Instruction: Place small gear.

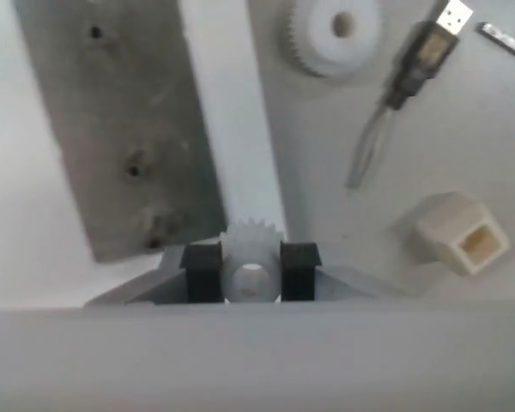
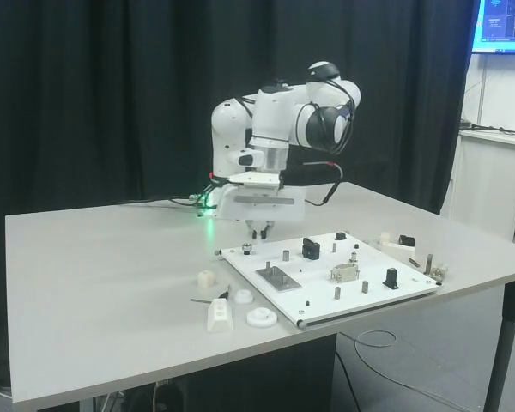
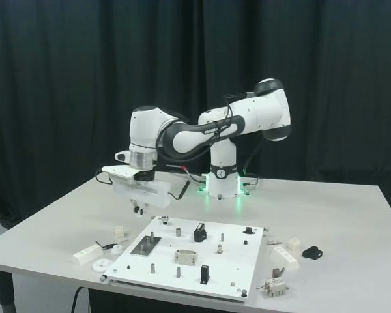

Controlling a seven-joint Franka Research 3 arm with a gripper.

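Note:
The small gear (image 1: 251, 243) is white and toothed, and my gripper (image 1: 251, 273) is shut on it, one black pad on each side. In both room views the gripper (image 2: 259, 230) (image 3: 138, 208) hangs a little above the table, over the near-left corner of the white assembly board (image 2: 373, 296) (image 3: 234, 274). Below the gear, the wrist view shows the board's edge and a grey metal plate (image 1: 120, 129) with several holes. That plate (image 2: 277, 277) (image 3: 146, 245) lies flat on the board. The gear itself is too small to make out in the room views.
A large white gear (image 1: 333, 34) (image 2: 260, 318) (image 3: 102, 264), a USB plug (image 1: 421, 56) and a white socket block (image 1: 459, 232) (image 2: 204, 277) lie on the table beside the board. Pegs and black connectors stand on the board. A green light glows at the arm's base (image 3: 204, 190).

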